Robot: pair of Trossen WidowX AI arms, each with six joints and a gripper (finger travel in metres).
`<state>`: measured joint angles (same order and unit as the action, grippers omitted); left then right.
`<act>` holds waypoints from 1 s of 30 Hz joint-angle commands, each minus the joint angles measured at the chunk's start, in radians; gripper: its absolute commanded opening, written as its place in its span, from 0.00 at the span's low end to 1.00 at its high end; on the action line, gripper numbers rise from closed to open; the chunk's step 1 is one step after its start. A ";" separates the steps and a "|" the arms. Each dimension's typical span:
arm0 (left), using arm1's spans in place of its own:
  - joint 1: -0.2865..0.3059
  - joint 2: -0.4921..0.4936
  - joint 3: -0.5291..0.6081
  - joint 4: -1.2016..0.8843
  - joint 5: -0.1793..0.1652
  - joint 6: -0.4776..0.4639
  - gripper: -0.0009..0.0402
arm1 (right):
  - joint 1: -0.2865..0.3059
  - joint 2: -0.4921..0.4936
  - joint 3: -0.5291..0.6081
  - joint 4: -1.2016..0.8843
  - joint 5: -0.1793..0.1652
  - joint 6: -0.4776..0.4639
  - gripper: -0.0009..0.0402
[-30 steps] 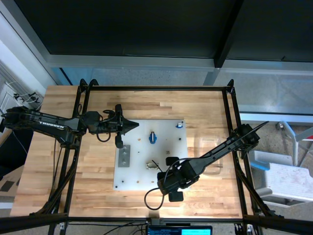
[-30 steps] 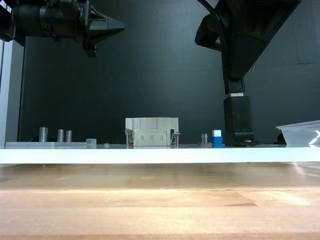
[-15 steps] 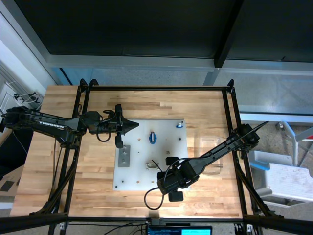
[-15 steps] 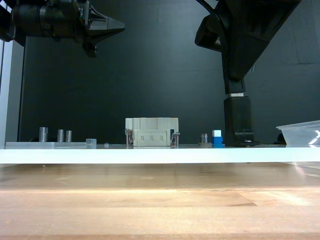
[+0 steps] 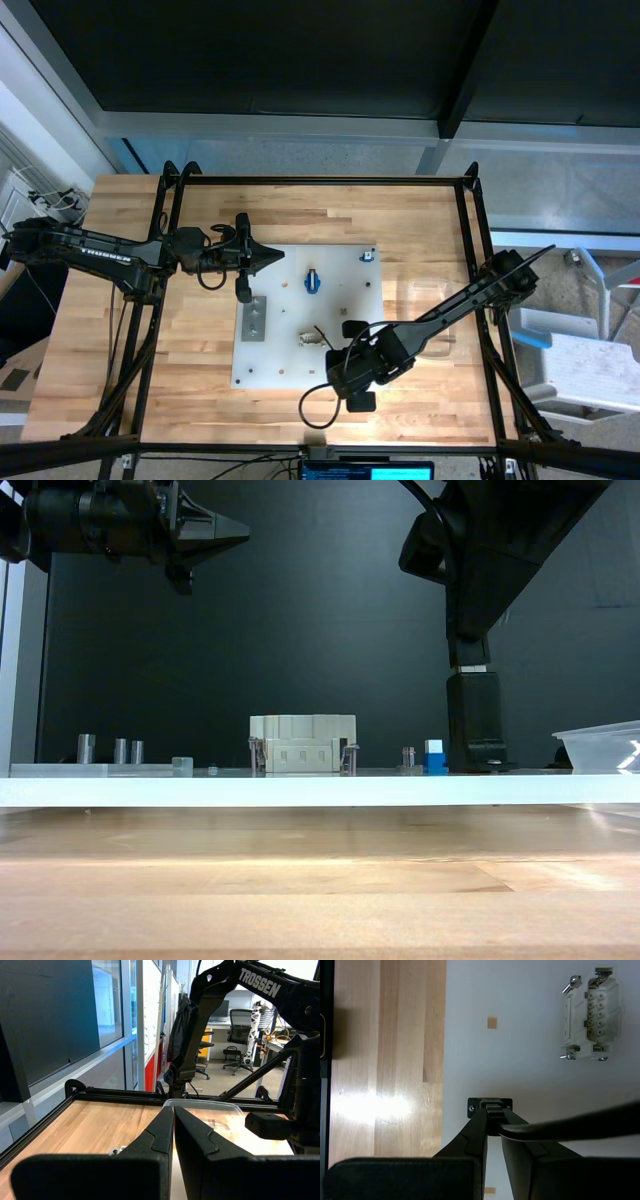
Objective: Remove the USB connector from the USB hub and place in the container
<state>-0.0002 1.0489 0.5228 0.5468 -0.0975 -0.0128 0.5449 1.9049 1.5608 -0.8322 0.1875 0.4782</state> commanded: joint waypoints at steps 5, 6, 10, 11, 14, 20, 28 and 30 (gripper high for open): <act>0.000 0.000 0.000 0.000 0.000 0.000 0.02 | 0.022 -0.050 -0.082 0.069 0.032 0.043 0.02; 0.000 0.000 0.000 0.000 0.000 0.000 0.02 | 0.025 -0.053 -0.089 0.079 0.032 0.043 0.02; 0.000 0.000 0.000 0.000 0.000 0.000 0.02 | 0.032 -0.066 -0.128 0.131 0.042 0.050 0.02; 0.000 0.000 0.000 0.000 0.000 0.000 0.02 | 0.035 -0.069 -0.135 0.143 0.043 0.050 0.02; 0.000 0.000 0.000 0.000 0.000 0.000 0.02 | 0.043 -0.072 -0.149 0.165 0.057 0.056 0.02; 0.000 0.000 0.000 0.000 0.000 0.000 0.02 | 0.051 -0.092 -0.181 0.203 0.073 0.063 0.02; 0.000 0.000 0.000 0.000 0.000 0.000 0.02 | 0.053 -0.097 -0.182 0.194 0.072 0.058 0.02; 0.000 0.000 0.000 0.000 0.000 0.000 0.02 | 0.053 -0.097 -0.177 0.192 0.069 0.055 0.02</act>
<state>-0.0002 1.0489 0.5228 0.5468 -0.0975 -0.0128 0.5972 1.8080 1.3769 -0.6353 0.2642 0.5369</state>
